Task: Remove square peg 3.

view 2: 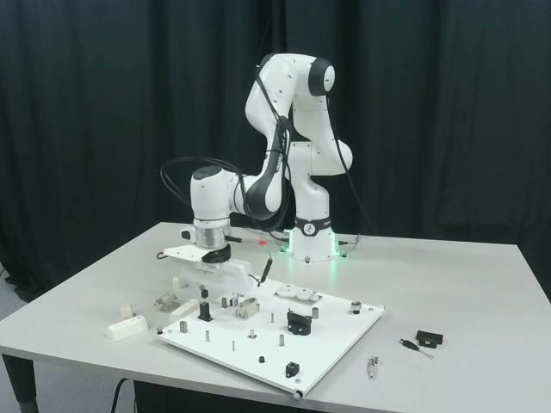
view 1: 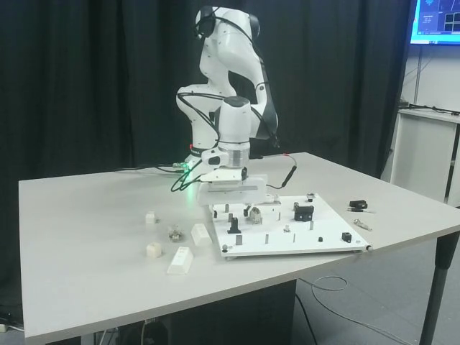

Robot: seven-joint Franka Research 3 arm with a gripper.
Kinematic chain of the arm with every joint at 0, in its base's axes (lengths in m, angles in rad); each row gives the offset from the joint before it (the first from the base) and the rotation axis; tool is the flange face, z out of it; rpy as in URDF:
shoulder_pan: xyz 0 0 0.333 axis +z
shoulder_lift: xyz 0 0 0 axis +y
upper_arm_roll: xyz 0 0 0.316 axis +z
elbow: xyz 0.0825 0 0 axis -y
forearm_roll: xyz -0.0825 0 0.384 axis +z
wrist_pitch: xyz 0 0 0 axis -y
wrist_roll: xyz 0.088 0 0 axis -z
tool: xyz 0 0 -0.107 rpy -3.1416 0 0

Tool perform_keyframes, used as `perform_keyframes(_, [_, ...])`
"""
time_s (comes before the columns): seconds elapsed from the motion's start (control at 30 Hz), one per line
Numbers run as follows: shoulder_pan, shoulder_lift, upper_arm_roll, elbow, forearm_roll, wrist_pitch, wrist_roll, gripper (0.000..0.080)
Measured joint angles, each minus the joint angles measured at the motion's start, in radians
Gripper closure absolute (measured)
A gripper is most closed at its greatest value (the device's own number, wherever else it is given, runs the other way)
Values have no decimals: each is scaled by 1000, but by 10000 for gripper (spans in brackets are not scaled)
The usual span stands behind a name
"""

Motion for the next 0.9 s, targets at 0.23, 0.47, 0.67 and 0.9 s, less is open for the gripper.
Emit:
perform_keyframes(0.23, [4, 8, 0, -3, 0, 11, -9, 45])
perform_keyframes(0.47, [4, 9, 0, -10, 0, 12, -9, 206])
perform_keyframes(0.67, [4, 9, 0, -13, 4, 12, -9, 388])
perform_keyframes(0.9, [6, 9, 4, -15, 17, 12, -17, 568])
